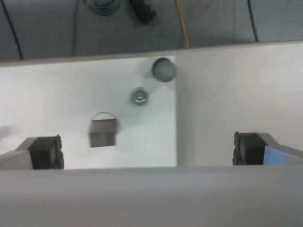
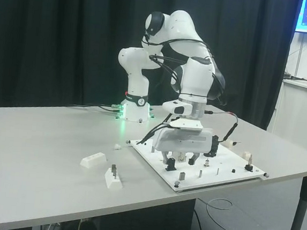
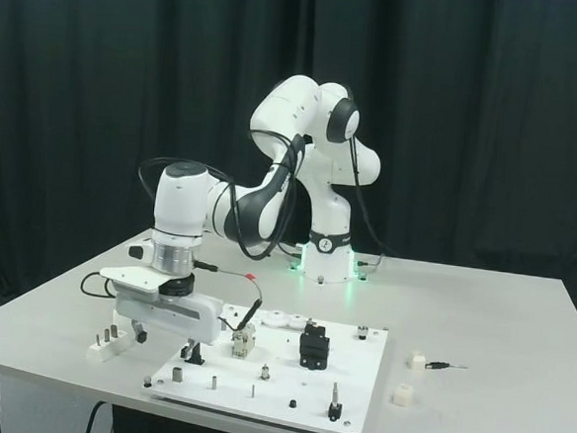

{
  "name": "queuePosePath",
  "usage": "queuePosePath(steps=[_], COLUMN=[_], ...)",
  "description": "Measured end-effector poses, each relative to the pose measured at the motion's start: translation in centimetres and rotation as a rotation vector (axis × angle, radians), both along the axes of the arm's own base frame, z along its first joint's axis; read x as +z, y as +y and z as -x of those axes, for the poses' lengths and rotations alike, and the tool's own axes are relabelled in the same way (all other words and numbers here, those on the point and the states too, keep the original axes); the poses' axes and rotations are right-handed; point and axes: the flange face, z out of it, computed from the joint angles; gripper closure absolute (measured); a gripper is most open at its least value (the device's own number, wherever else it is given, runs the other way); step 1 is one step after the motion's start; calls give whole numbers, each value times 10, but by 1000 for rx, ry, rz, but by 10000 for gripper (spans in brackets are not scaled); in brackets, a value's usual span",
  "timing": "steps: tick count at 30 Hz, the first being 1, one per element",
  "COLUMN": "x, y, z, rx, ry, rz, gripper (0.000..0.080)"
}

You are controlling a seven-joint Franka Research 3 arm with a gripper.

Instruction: Pick square peg 3.

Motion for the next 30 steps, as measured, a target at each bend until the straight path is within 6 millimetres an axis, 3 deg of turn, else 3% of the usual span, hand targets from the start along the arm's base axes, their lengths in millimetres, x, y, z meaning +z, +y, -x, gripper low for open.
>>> queuePosePath(steps=[11, 30], x=[8, 16], y=[-33, -119], z=[6, 39], rx=[-15, 11], ry=[27, 98], rz=[32, 41], gripper=[3, 3])
